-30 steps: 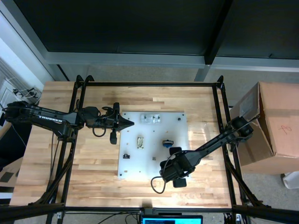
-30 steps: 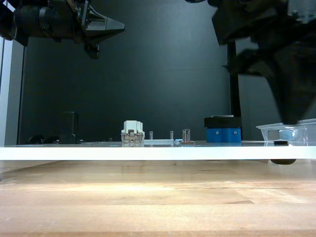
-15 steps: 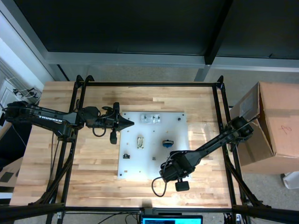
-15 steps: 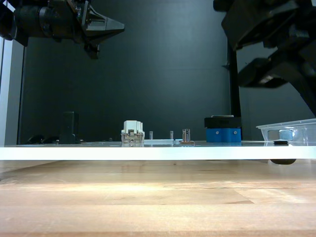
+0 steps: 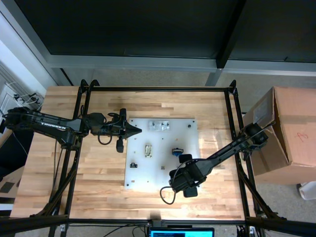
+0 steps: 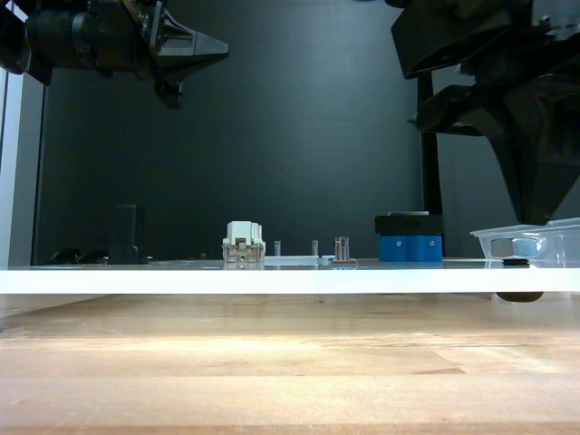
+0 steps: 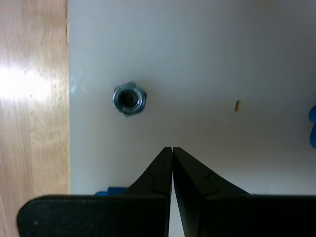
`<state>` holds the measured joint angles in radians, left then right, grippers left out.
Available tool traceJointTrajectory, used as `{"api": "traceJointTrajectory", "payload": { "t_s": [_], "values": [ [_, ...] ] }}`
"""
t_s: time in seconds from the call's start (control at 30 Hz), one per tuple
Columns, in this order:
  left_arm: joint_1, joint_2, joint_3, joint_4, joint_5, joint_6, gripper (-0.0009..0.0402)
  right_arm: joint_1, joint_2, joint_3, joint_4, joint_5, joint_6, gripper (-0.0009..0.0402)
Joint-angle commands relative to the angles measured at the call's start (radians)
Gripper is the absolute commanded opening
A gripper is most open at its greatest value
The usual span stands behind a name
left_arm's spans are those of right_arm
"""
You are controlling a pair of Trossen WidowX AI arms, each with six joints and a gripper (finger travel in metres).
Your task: Pick the M12 nut and place it on its threads and fasten
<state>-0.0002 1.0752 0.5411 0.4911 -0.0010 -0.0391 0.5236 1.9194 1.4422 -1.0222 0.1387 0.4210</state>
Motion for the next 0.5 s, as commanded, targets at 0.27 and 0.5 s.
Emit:
{"api": "traceJointTrajectory", "payload": {
  "t_s": [0.27, 0.5],
  "values": [
    [0.0, 0.0, 0.0, 0.0, 0.0, 0.0, 0.0, 0.0, 0.005, -0.064, 0.173, -0.336, -0.006, 0.0],
    [0.0, 0.0, 0.0, 0.0, 0.0, 0.0, 0.0, 0.0, 0.005, -0.044, 0.138, -0.303, 0.0, 0.0]
  ]
}}
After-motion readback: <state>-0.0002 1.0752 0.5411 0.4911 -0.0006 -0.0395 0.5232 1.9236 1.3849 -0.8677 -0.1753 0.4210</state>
